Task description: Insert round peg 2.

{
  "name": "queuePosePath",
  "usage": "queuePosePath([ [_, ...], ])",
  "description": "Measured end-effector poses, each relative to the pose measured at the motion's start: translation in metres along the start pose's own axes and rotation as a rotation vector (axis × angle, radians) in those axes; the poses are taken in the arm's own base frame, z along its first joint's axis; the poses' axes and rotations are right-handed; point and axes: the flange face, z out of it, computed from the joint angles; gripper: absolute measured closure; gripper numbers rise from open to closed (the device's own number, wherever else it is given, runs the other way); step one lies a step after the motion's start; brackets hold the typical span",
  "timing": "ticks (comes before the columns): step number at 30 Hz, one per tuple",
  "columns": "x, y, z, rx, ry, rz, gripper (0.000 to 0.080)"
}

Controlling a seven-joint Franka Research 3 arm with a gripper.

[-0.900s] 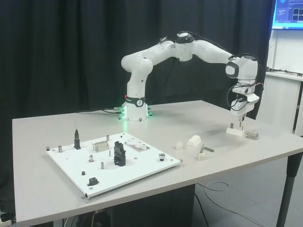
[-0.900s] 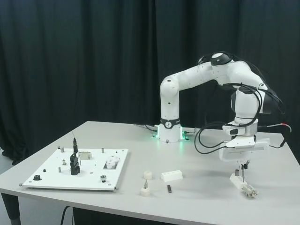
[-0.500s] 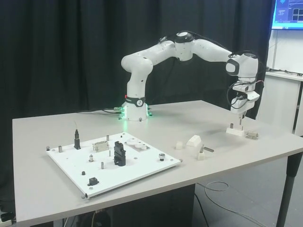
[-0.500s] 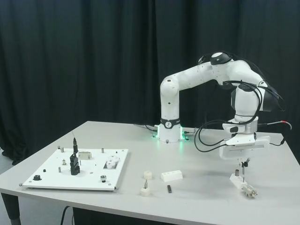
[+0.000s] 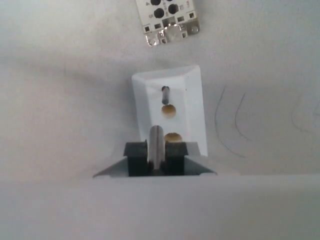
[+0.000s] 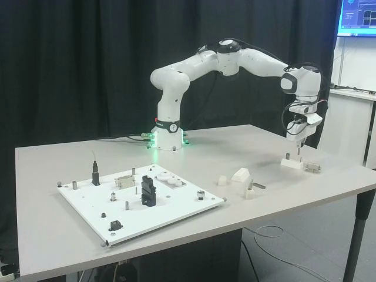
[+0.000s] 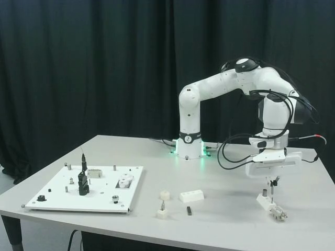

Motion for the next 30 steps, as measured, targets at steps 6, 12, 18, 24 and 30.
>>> queuePosePath([
  [6,0.0,0.0,0.0,0.0,0.0,0.009,0.0735],
  [12,0.0,0.0,0.0,-0.001,0.002,0.018,0.0735],
  [18,0.006,0.002,-0.002,-0.008,0.024,0.024,0.0735],
  [24,0.022,0.01,-0.01,-0.034,0.07,0.034,0.0735],
  [30,0.047,0.024,-0.023,-0.075,0.12,0.058,0.0735],
])
